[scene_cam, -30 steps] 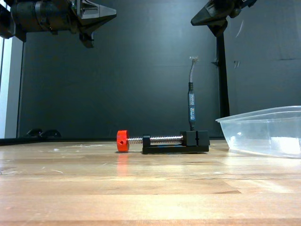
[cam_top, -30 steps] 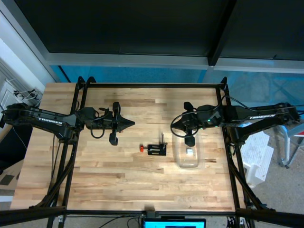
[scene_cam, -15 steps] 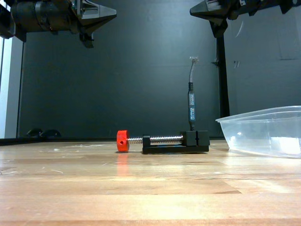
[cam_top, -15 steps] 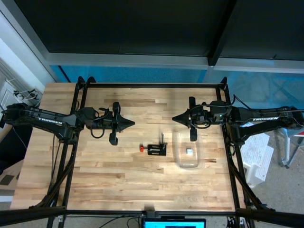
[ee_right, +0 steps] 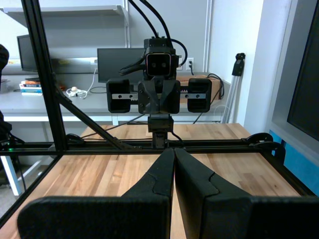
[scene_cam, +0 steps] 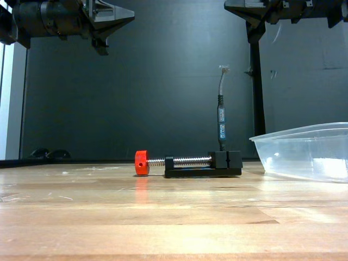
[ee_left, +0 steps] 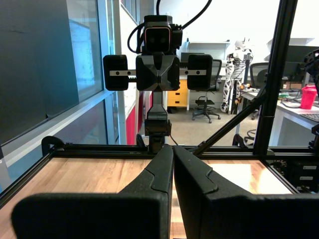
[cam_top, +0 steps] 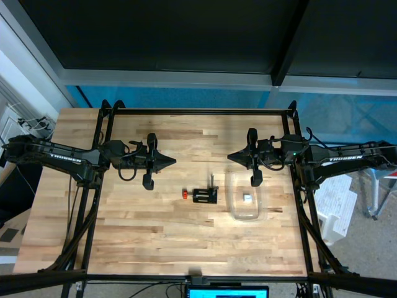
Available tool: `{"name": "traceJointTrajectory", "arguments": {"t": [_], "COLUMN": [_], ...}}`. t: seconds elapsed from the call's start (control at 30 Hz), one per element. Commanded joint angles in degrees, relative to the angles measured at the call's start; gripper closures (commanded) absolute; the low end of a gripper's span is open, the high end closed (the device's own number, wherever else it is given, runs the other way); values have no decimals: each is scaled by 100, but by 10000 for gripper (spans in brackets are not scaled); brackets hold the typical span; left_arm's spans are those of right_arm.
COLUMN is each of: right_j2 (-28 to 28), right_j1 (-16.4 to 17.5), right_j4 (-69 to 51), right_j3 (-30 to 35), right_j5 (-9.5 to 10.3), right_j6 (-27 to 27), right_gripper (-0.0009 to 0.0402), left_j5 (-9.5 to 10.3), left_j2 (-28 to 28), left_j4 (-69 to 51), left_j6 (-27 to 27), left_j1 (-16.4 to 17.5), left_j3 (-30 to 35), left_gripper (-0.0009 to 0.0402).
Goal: Pick the usb-c connector and install on the hub
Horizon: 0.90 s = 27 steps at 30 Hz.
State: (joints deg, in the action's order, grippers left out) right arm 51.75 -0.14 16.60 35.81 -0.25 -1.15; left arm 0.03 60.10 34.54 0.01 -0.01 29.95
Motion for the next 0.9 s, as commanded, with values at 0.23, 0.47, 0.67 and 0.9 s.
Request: {"name": "traceJointTrajectory", "arguments": {"t": [0.23, 0.47, 0.67, 0.9], "right_j2": [-26, -28, -28, -28], "right_j1": [2, 2, 2, 11], "right_j4": [173, 173, 192, 299], "right_j3": [-208, -216, -293, -365], "right_j5": [-79, -79, -125, -125], "right_j6": [-7, -2, 15, -4], "right_gripper": [393, 393, 393, 393], "left_j5": [-2, -2, -2, -2], "left_j2": [0, 0, 0, 0], "left_j4": [0, 0, 0, 0], "left_j6": [0, 0, 0, 0], "left_j1": [2, 2, 2, 2], "left_j3": [0, 0, 0, 0], "left_gripper": [393, 393, 393, 393]}}
